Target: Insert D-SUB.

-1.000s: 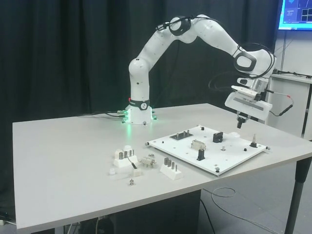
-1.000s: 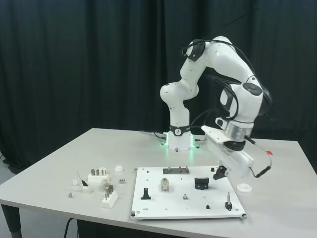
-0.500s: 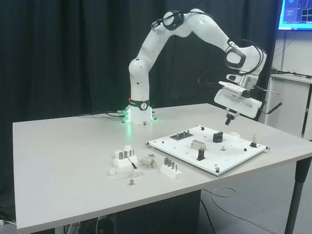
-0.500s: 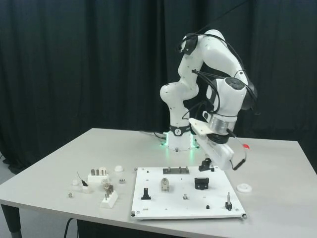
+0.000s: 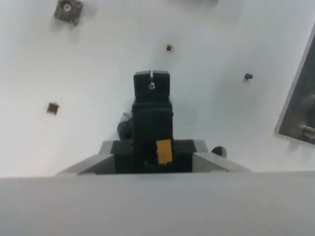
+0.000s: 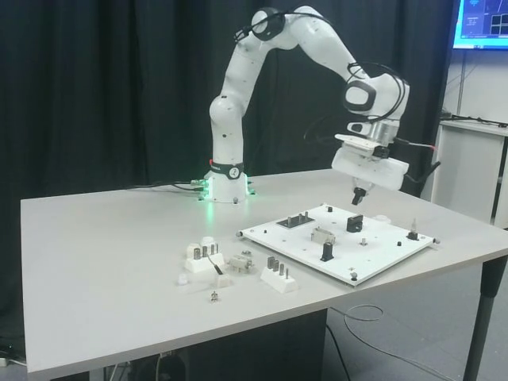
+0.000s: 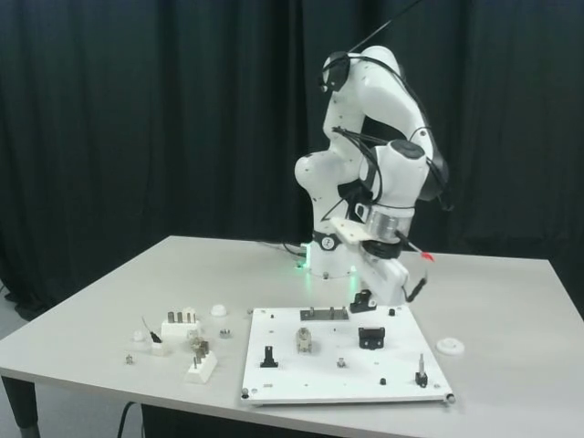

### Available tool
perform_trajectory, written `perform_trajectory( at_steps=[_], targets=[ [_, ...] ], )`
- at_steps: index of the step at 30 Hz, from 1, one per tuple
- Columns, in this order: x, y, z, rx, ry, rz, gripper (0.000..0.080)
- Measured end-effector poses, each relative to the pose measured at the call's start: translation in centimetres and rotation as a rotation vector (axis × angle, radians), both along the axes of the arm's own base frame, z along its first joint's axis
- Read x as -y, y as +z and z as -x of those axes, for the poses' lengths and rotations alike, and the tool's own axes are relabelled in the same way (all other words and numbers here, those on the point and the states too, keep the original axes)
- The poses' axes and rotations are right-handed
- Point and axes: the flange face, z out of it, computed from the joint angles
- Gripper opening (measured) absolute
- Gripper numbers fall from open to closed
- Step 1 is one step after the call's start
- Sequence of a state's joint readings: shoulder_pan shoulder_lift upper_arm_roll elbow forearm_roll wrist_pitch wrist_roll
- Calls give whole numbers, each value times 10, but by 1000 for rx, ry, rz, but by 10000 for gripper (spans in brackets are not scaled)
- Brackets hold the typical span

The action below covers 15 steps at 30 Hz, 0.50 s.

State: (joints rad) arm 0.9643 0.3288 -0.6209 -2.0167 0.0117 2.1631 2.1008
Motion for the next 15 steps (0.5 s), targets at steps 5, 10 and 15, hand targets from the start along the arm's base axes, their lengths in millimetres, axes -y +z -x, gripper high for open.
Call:
perform_trajectory(
  at_steps=[5, 10, 15],
  targets=[
    [12, -4, 8, 38, -70, -26, 155],
    [21, -6, 12, 72, -131, -46, 155],
    [26, -9, 15, 89, -154, -57, 155]
  ],
)
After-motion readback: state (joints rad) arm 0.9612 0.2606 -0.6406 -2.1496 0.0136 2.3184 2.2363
